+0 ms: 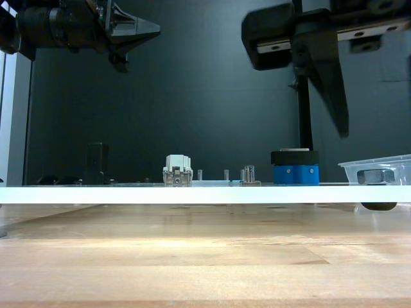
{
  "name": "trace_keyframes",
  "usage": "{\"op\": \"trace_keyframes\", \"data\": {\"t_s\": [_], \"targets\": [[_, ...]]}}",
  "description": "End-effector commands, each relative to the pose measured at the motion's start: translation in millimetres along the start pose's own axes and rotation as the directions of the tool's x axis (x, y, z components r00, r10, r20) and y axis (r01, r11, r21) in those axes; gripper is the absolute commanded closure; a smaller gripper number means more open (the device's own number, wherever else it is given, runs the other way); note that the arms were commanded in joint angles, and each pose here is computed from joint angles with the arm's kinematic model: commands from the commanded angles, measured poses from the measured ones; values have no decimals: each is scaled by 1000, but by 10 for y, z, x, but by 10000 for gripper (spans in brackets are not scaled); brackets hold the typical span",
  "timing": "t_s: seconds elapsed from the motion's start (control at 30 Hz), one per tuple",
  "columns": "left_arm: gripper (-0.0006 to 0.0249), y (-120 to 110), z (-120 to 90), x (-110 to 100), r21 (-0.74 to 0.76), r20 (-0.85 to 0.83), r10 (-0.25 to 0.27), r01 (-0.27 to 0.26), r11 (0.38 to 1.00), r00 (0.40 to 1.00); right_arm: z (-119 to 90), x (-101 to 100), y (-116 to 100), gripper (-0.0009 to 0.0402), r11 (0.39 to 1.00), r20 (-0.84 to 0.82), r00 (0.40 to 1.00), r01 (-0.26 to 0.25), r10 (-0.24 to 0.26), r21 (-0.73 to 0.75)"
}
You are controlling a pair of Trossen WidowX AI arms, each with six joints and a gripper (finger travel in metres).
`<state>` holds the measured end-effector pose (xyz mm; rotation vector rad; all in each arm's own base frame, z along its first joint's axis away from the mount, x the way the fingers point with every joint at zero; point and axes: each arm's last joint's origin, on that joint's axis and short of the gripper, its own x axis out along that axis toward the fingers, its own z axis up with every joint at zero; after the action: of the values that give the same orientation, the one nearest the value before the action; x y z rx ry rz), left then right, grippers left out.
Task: Unfasten the M12 nut and place it in the container
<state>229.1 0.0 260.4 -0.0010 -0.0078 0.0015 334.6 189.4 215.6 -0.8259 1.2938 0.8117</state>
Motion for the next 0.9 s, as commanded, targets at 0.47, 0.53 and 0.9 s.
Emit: {"op": "trace_keyframes", "data": {"t_s": [0.47, 0.53, 0.9], "targets": [[243, 0, 1, 1, 0, 0, 0, 0, 1000, 1000, -13, -99, 72, 394, 481, 44, 999, -47, 16, 876], [243, 1, 0, 1, 0, 0, 0, 0, 1000, 1000, 1, -76, 72, 385, 454, 60, 998, -56, 6, 889], [243, 0, 1, 1, 0, 0, 0, 0, 1000, 1000, -33, 236, 116, 393, 416, 115, 993, -106, 3, 903]]}}
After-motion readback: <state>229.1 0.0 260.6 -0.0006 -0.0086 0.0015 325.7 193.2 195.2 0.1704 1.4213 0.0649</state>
